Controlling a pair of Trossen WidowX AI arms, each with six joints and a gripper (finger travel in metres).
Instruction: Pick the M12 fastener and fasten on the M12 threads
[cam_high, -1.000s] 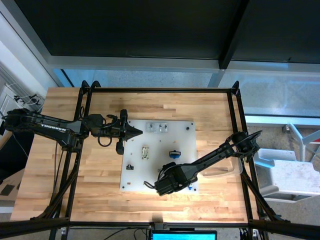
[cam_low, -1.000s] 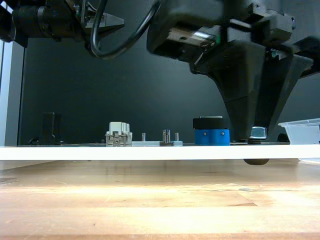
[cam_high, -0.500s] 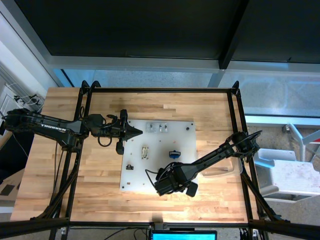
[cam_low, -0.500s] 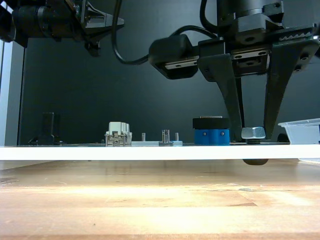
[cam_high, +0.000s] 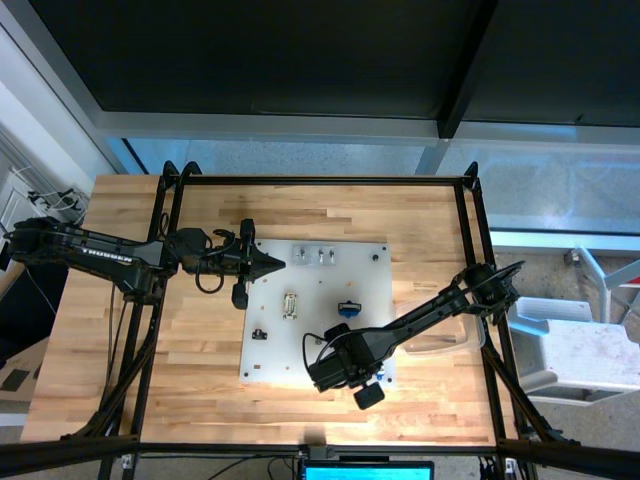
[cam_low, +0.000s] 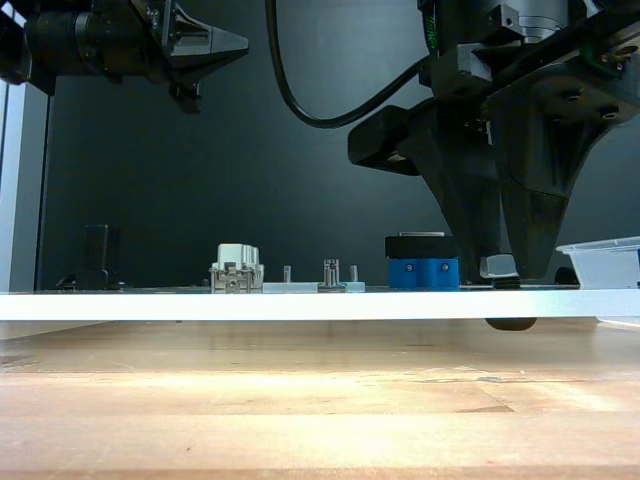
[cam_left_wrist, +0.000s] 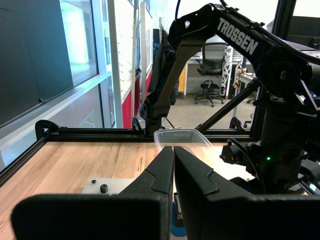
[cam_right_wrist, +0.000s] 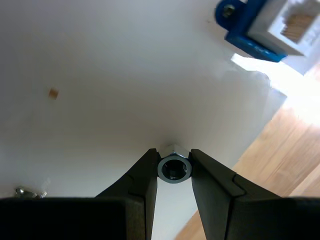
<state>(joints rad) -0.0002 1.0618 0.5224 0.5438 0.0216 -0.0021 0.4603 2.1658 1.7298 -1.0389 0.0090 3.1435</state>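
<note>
My right gripper (cam_right_wrist: 174, 170) is shut on the small silver M12 nut (cam_right_wrist: 174, 168), one finger on each side. In the low view the nut (cam_low: 497, 266) sits just above the white board (cam_low: 300, 305) on a short dark stub of its stud (cam_low: 507, 283), near the board's near right edge. In the high view the right gripper (cam_high: 372, 372) covers nut and stud. My left gripper (cam_high: 275, 264) hangs shut above the board's far left edge, with nothing between its fingers (cam_left_wrist: 162, 167).
A blue-and-black fitting (cam_low: 423, 268) stands just left of the right gripper's fingers. The clear tray (cam_high: 440, 345) lies off the board's right edge, beside the right arm. A grey connector (cam_low: 237, 270) and small silver posts (cam_low: 332, 272) stand mid-board.
The right wrist has turned around the nut: its camera block swung from the gripper's right to the near side. The nut stays at the same spot. The left arm has not moved.
</note>
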